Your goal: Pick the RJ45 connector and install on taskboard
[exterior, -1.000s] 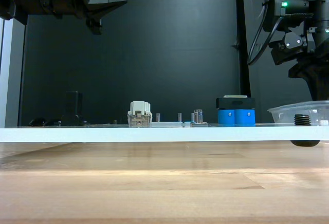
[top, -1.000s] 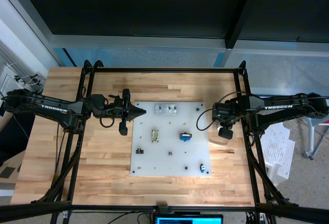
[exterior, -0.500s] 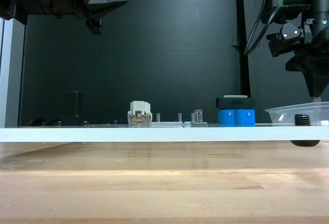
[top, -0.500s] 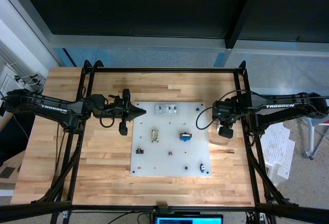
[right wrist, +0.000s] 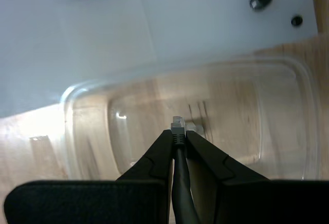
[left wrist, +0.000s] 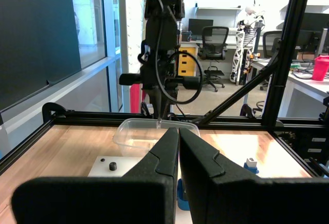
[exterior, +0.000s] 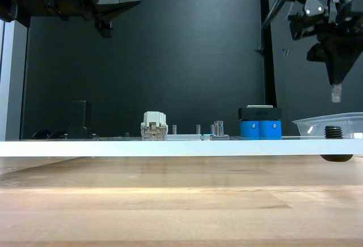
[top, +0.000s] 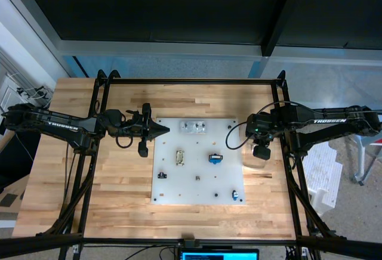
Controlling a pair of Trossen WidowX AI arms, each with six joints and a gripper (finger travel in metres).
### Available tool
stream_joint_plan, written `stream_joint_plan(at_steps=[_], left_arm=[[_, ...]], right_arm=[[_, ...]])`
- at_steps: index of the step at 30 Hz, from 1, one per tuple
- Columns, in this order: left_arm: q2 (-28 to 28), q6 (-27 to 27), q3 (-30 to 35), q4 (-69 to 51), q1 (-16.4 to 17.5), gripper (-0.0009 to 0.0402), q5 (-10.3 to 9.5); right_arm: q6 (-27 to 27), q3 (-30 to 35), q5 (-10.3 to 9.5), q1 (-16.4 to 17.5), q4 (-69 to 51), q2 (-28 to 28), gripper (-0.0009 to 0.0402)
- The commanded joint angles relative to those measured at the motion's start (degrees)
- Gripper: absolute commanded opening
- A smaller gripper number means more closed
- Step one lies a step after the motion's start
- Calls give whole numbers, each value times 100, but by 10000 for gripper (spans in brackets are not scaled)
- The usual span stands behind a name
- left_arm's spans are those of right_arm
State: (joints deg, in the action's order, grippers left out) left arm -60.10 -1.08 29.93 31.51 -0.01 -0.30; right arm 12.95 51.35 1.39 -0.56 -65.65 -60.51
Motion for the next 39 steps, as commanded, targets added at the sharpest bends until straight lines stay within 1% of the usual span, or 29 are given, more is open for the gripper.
stream_joint_plan(at_steps=[1,5,11,18,23,27,33,39], left_arm=[[0,2,2,0,0,0,2],[0,2,2,0,0,0,2],[0,2,2,0,0,0,2],[0,2,2,2,0,0,2],[0,2,2,0,2,0,2],[0,2,2,2,0,0,2],[0,2,2,0,0,0,2],[0,2,2,0,0,0,2]], right_arm=[[31,109,4,240,-109,-4,0],[151,291,9,555,-295,-57,0],[610,647,15,1224,-352,-389,0],[964,1056,13,2050,-260,-986,0],[1237,1416,17,2492,-234,-1519,0],[1486,1644,61,2782,-105,-1821,0],[1823,1694,33,3132,372,-2070,0],[2028,1843,33,3364,393,-2400,0]])
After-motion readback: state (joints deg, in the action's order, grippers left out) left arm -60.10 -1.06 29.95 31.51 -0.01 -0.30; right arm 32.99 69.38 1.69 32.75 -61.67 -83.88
